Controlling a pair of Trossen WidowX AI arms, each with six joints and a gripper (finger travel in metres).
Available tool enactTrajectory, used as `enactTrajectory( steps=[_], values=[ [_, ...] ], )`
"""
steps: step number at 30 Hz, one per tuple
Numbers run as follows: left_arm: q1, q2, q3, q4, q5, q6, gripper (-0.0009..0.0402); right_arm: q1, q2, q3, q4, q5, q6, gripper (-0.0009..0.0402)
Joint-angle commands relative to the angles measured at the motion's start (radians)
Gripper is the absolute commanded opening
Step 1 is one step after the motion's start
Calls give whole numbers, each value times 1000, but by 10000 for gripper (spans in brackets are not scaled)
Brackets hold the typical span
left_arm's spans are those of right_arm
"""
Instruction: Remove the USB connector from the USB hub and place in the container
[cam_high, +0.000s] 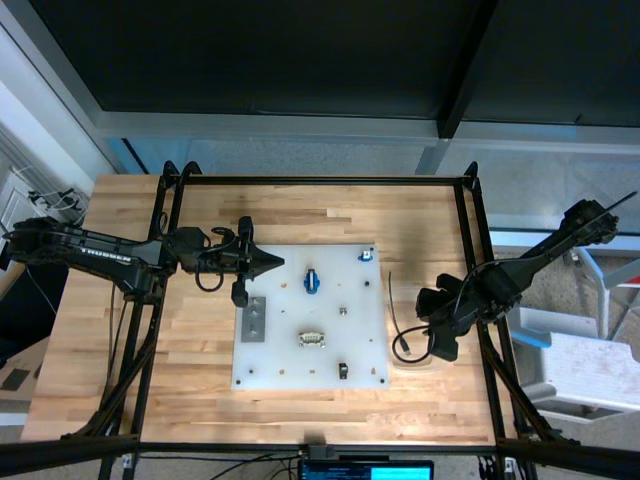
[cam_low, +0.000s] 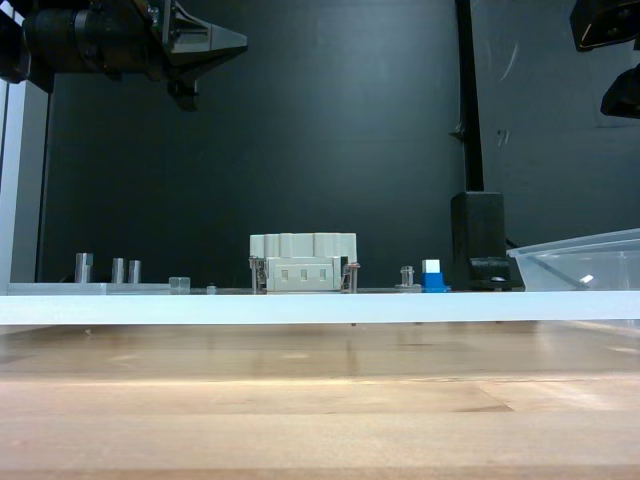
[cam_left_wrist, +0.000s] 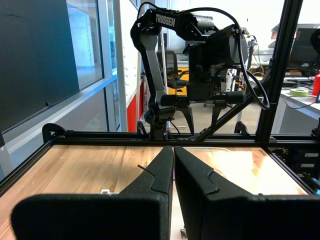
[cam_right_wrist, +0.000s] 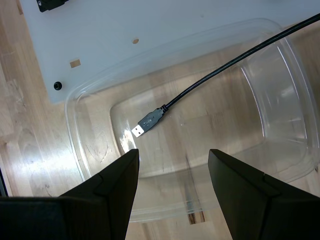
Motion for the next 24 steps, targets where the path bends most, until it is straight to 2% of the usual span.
enactTrajectory(
  steps=[1, 24],
  values=[
    [0, 0, 0, 0, 0, 0, 1, 0, 0, 0, 0, 0, 0, 192],
    [0, 0, 0, 0, 0, 0, 1, 0, 0, 0, 0, 0, 11, 193]
  ],
)
